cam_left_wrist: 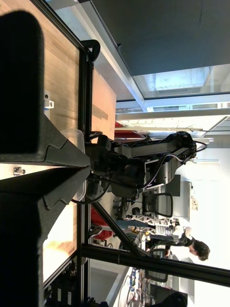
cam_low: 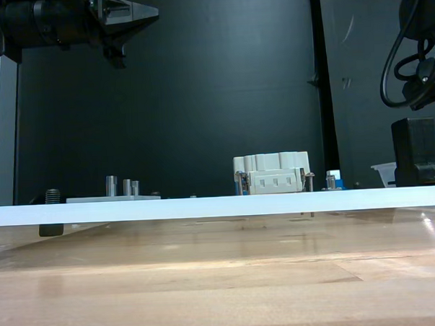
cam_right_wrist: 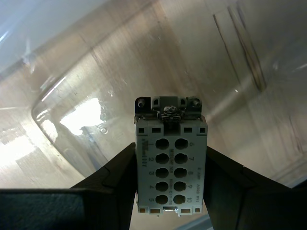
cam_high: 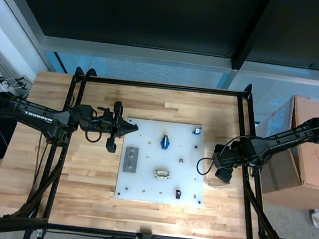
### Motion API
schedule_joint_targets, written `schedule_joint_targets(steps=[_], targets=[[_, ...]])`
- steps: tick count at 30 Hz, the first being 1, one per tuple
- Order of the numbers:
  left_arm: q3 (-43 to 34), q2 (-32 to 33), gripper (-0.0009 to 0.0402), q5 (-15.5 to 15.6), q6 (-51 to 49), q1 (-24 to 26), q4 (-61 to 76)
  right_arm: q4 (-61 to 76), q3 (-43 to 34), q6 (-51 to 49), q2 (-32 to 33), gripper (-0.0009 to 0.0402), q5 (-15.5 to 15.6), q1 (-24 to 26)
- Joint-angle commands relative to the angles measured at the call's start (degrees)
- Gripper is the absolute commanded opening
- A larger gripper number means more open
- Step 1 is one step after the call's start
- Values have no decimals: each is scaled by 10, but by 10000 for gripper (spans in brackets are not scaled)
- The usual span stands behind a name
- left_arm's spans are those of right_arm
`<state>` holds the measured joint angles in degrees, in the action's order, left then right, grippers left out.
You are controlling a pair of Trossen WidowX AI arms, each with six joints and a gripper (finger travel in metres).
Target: Remove the HAN10E connector from the taskboard and place in the container
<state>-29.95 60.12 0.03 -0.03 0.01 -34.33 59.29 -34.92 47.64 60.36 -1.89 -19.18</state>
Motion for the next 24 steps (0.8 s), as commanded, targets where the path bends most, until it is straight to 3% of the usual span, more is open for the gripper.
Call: schedule_joint_targets(steps=[1,16,24], targets=[[0,0,0,0,0,0,0,-26,0,-3,0,17,0,-1],[0,0,0,0,0,0,0,-54,0,2,1,83,-1,-1],[0,0,0,0,0,0,0,-61,10,7,1,97,-3,-1]])
